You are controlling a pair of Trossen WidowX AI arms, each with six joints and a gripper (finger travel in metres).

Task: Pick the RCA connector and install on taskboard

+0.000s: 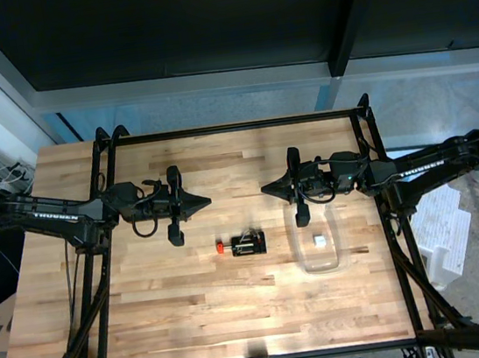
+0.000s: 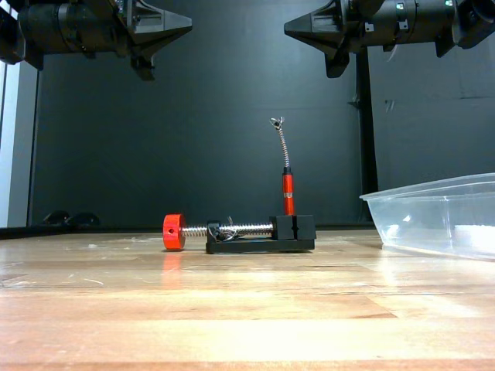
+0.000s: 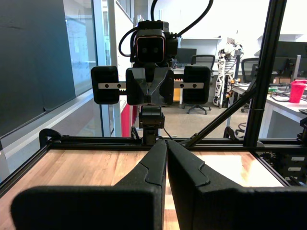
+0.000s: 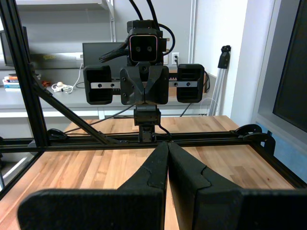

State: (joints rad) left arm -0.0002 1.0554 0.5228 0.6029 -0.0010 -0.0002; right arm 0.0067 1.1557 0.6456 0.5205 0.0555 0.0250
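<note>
A robotics lab inside an open office is suggested. A butcher-block table [image 1: 195, 308] is enclosed by a black extrusion frame [image 1: 233, 128]; office chairs [image 3: 201, 64], a monitor [image 4: 103, 55] and a desk [image 4: 48, 103] are seen beyond. The left gripper [image 1: 206, 203] and right gripper [image 1: 266, 190], both closed, are held facing each other above it.

White letters run along the left arm [image 1: 50, 215], and they look like the word TROSSEN. The same white word runs along the right arm [image 1: 419, 166]. The left gripper [image 1: 206, 202] hangs behind and left of the taskboard [image 1: 250, 244], and the right gripper [image 1: 266, 190] hangs behind and right of it. Each word sits farther out from the taskboard than its gripper. No other words or numbers can be read.
</note>
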